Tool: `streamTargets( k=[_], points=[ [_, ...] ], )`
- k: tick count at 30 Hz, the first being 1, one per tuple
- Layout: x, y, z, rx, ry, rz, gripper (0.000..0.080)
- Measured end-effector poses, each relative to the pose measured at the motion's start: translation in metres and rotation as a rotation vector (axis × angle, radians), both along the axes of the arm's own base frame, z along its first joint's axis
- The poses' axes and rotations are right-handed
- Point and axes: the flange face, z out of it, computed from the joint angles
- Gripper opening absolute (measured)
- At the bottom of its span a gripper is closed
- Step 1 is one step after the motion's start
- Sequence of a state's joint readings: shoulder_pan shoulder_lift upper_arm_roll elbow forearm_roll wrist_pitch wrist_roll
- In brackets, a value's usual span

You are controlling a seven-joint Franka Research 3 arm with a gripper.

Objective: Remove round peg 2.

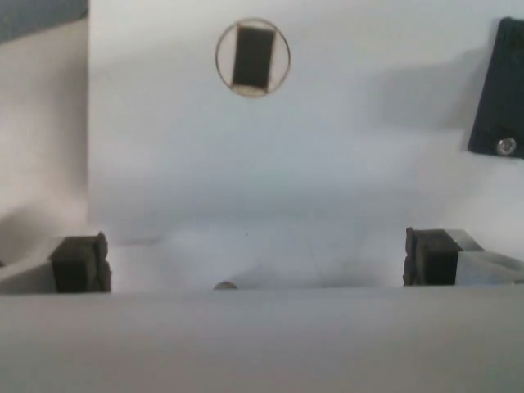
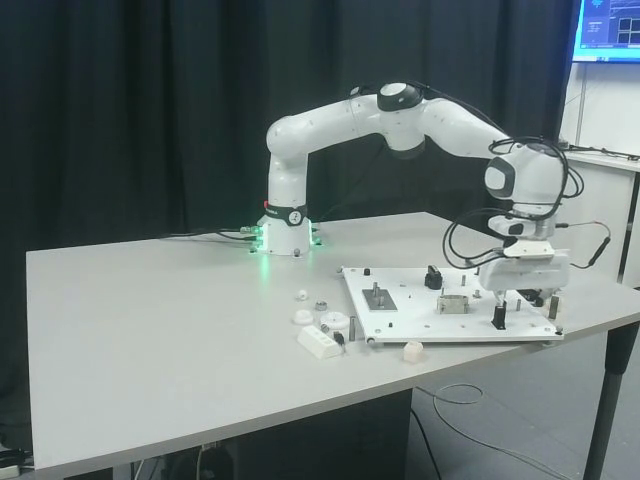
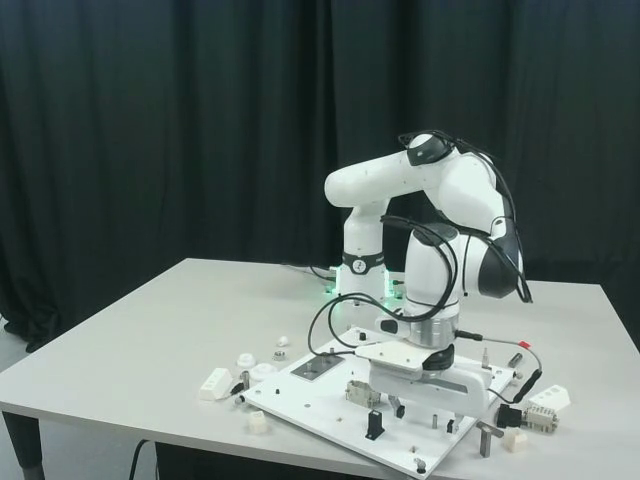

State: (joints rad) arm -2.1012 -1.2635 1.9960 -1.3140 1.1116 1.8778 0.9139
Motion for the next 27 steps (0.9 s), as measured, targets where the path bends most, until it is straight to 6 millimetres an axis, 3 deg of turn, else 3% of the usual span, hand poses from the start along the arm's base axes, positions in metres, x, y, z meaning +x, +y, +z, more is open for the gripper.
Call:
streamTargets(
  k=[27],
  points=[
    [-0.015,0.012,-0.016,0.014,0.063,0.013,0.0800]
  ],
)
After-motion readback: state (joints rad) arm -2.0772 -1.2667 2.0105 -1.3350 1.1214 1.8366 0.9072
